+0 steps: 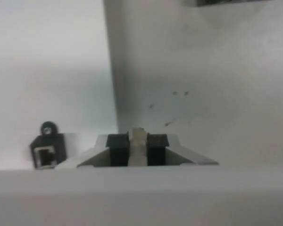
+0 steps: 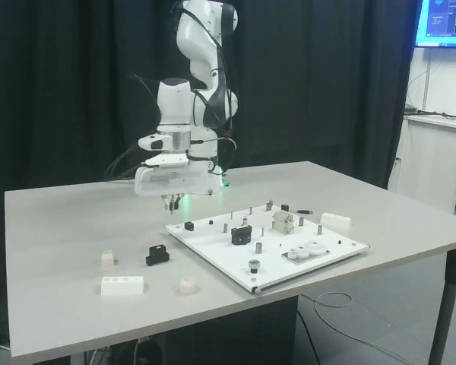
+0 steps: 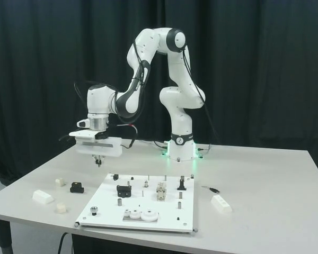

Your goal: Place Ethernet.

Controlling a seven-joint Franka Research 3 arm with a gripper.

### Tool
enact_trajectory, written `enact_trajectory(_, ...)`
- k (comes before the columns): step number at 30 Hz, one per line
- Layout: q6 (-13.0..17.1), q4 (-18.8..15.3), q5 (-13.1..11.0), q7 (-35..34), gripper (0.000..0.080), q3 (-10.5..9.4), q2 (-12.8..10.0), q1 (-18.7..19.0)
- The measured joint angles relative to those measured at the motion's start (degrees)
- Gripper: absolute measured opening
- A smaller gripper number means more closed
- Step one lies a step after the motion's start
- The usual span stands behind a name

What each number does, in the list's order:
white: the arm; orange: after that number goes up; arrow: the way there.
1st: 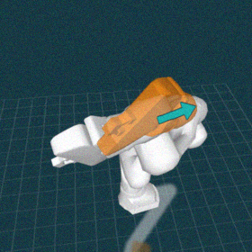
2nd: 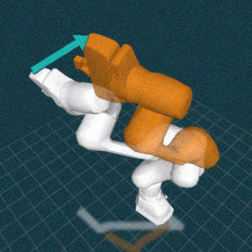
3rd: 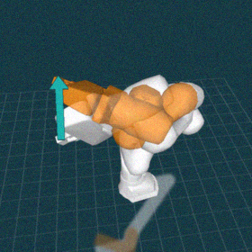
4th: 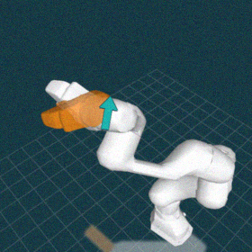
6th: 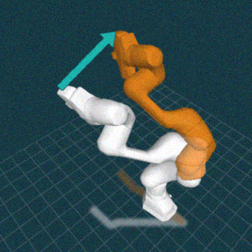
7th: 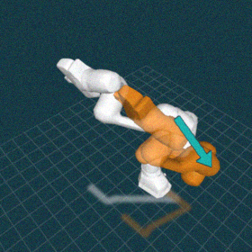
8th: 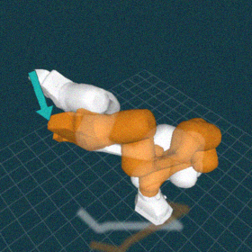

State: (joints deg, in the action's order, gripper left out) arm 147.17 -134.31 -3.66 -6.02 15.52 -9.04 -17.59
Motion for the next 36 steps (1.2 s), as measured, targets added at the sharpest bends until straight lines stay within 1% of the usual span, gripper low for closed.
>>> enact_trajectory(5, 0.2, 2.0, 0.0, 2.3, 0.0076, 1.16, -1.6, -0.1)
enact_trajectory(13, 0.3, 5.2, -0.1, 5.8, 0.0076, 3.14, -5.4, -0.5)
enact_trajectory(23, 0.8, 8.5, -1.0, 7.9, 0.0076, 3.75, -9.7, -1.3)
enact_trajectory(33, 0.9, 10.6, -2.8, 9.5, 0.0076, 3.76, -12.4, -1.8)
enact_trajectory(34, 0.9, 10.8, -2.9, 9.7, 0.0216, 3.76, -12.6, -1.8)
enact_trajectory(36, 0.9, 11.1, -2.9, 9.9, 0.0216, 3.76, -12.9, -1.9)
